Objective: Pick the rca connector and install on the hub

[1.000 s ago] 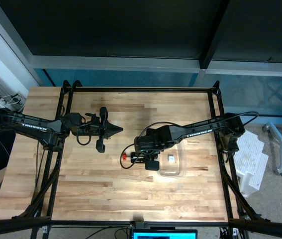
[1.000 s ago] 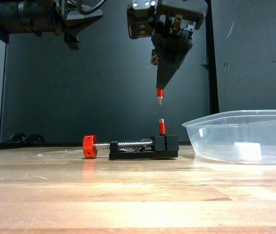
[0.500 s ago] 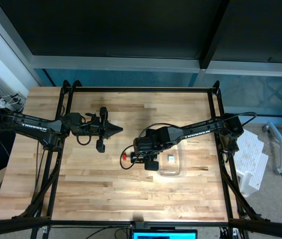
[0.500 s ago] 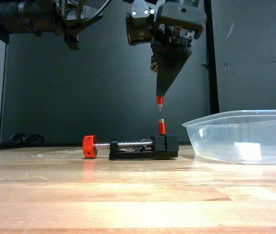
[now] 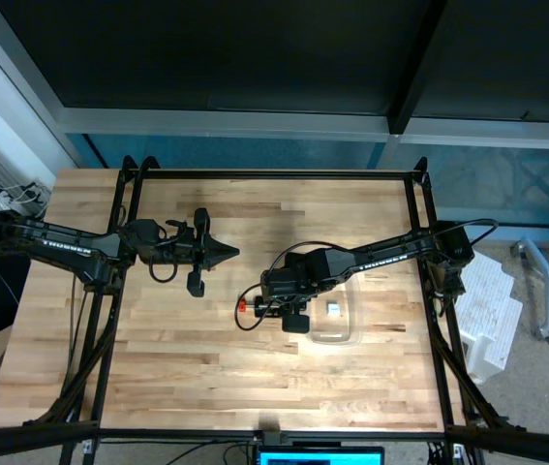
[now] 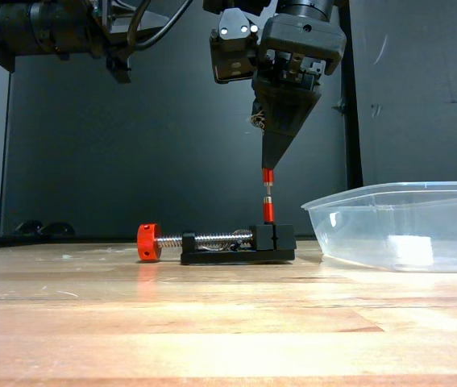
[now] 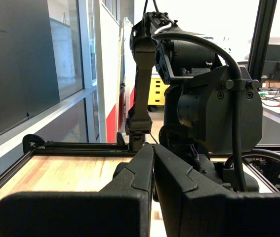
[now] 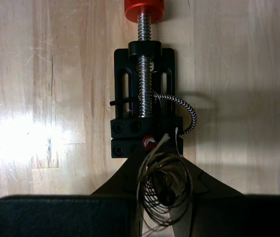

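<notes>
One rca connector [image 6: 267, 181] vertical, tip down at hub [image 6: 236, 241], pinched by right claw [image 6: 268, 164]; left claw [image 7: 153, 157] closed, aloft.

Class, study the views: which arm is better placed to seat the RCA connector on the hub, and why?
Right. The right gripper holds the rca connector upright, directly above the red stub of the hub. The left gripper hangs shut, apart from the hub, holding nothing.

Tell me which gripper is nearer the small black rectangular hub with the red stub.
Right. The right gripper hangs directly above the hub, holding the red rca connector over its stub; the left gripper hovers well to its left.
</notes>
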